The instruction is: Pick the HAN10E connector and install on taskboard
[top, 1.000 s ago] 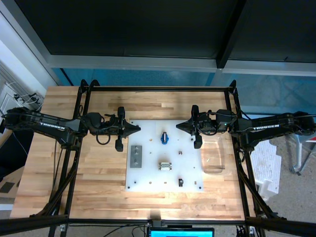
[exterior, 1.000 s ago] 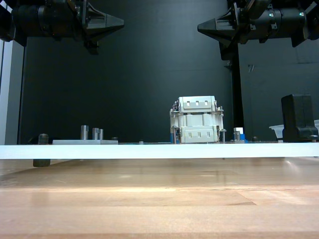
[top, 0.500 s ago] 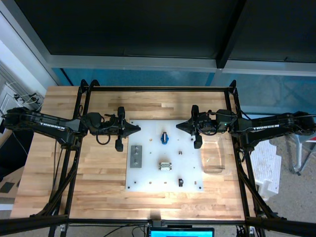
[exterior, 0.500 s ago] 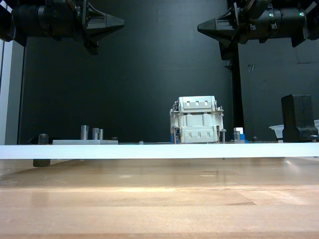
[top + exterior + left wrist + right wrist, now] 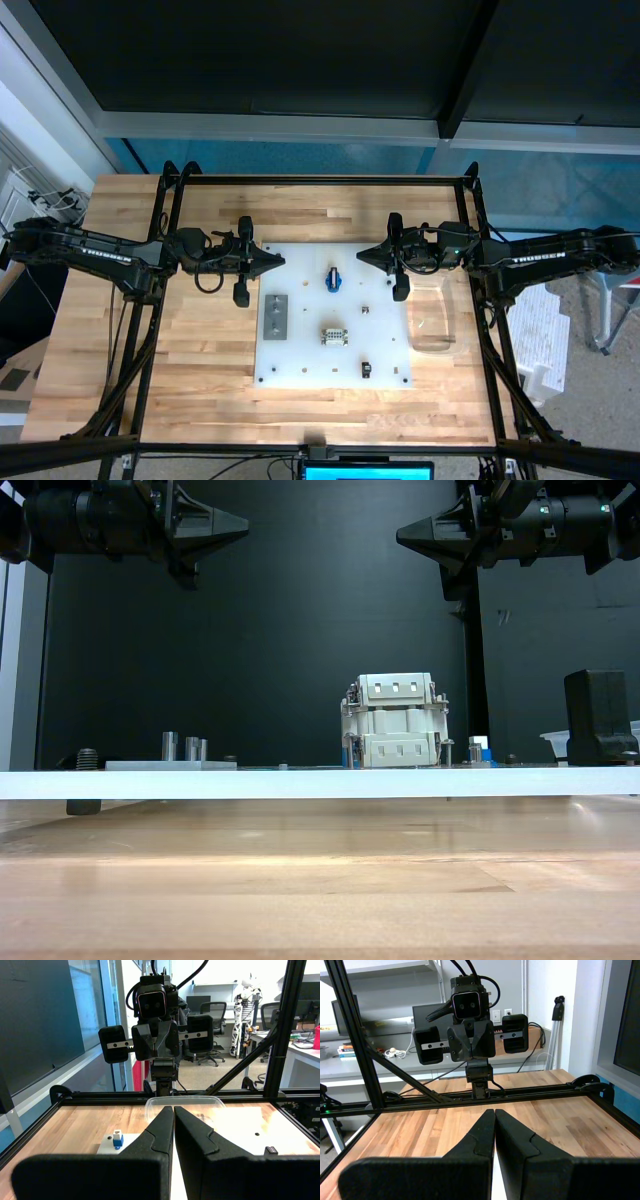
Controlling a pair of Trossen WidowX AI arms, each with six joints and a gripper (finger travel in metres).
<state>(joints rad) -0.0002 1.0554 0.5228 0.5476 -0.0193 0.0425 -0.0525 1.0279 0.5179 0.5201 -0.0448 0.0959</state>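
Note:
The beige-grey HAN10E connector (image 5: 335,337) (image 5: 394,722) stands upright on the white taskboard (image 5: 300,350) (image 5: 250,783), near its middle. My left gripper (image 5: 280,261) (image 5: 243,523) (image 5: 173,1109) hovers high over the board's far left corner, shut and empty. My right gripper (image 5: 361,254) (image 5: 400,530) (image 5: 495,1111) hovers high over the far right part, also shut and empty. Both point inward at each other, well above and behind the connector.
On the board sit a grey metal block (image 5: 275,317) with pegs at the left, a blue part (image 5: 332,279) at the back and a small black part (image 5: 367,370) (image 5: 598,718) at the front right. A clear plastic tray (image 5: 432,318) lies just right of the board.

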